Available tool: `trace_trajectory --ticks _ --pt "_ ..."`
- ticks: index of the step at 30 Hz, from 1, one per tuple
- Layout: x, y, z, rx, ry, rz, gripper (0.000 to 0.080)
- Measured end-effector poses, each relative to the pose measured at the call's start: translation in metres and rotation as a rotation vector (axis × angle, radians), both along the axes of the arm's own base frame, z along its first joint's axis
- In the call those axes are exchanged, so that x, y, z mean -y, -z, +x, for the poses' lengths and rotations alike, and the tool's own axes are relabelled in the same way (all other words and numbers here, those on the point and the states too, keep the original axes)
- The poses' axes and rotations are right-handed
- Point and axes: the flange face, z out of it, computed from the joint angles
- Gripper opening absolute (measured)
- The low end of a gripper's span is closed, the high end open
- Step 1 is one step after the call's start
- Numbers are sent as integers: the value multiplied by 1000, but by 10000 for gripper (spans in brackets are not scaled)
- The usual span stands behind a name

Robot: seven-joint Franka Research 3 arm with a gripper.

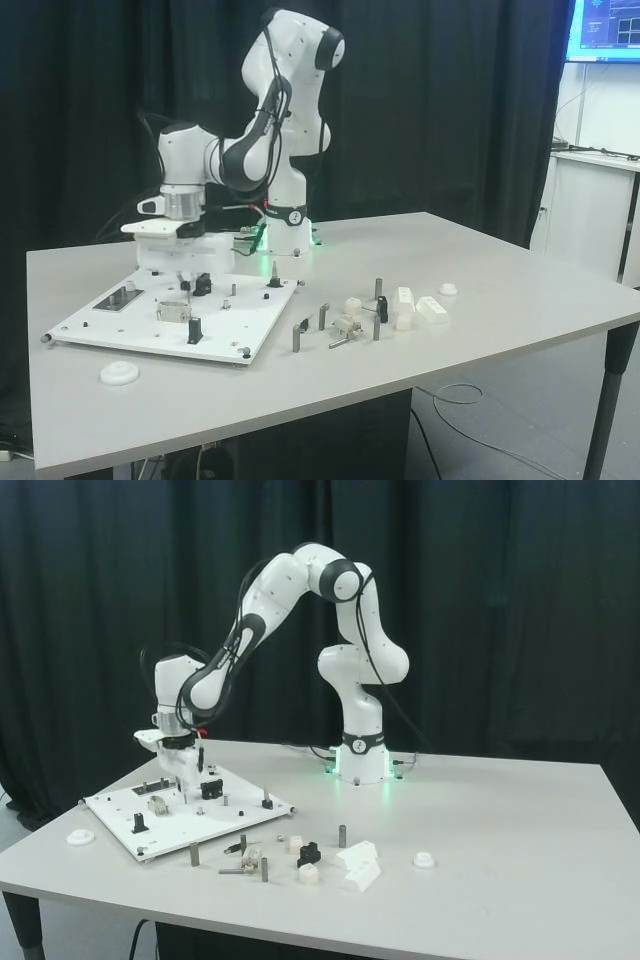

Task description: Remove square peg 1.

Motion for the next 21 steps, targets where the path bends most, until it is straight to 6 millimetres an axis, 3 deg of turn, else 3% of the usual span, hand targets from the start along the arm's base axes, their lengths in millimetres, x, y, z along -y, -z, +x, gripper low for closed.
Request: trace_trajectory --ticks 13,21 --pt "4 -44 0 51 -21 8 31" --pt "4 -60 0 51 -19 9 31"
